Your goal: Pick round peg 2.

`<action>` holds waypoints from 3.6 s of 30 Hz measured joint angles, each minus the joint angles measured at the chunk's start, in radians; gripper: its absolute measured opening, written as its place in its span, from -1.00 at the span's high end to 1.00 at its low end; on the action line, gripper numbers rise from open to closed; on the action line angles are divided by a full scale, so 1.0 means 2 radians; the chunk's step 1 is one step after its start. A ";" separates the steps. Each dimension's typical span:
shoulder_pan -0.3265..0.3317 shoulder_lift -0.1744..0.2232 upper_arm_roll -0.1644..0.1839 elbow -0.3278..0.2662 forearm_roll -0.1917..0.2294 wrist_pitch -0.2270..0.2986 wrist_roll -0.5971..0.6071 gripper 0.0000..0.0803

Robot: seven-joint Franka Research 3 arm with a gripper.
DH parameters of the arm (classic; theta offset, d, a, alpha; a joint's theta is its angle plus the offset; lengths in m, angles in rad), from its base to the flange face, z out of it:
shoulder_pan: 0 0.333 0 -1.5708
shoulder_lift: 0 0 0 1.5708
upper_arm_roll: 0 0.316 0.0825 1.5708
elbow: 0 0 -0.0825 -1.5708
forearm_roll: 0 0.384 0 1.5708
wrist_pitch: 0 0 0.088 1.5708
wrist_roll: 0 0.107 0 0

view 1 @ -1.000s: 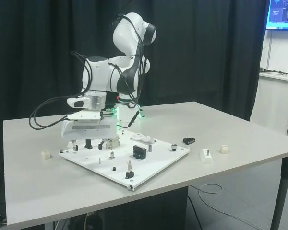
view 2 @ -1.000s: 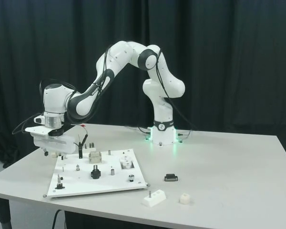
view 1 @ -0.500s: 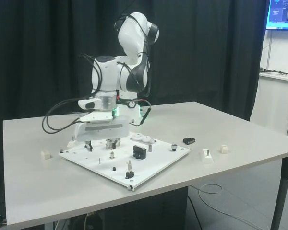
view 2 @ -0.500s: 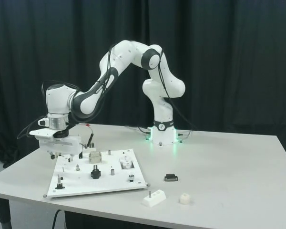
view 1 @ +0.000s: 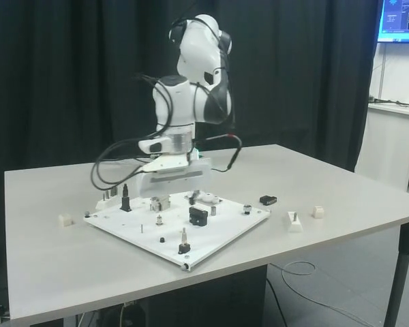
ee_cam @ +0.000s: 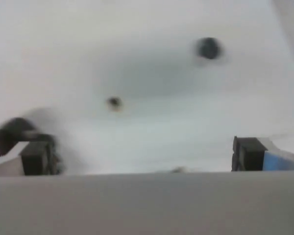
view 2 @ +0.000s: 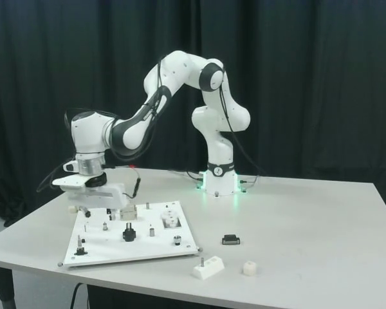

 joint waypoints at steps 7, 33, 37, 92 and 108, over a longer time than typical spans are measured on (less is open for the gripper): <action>0.035 -0.009 0.002 -0.005 0.008 -0.019 0.040 -0.99; 0.197 -0.016 0.019 -0.020 0.010 -0.010 0.238 -0.99; 0.216 -0.014 0.019 -0.022 0.010 0.007 0.258 -0.99; 0.256 0.052 0.044 -0.016 -0.010 0.115 0.354 -0.27; 0.251 0.053 0.045 -0.008 -0.014 0.107 0.354 0.82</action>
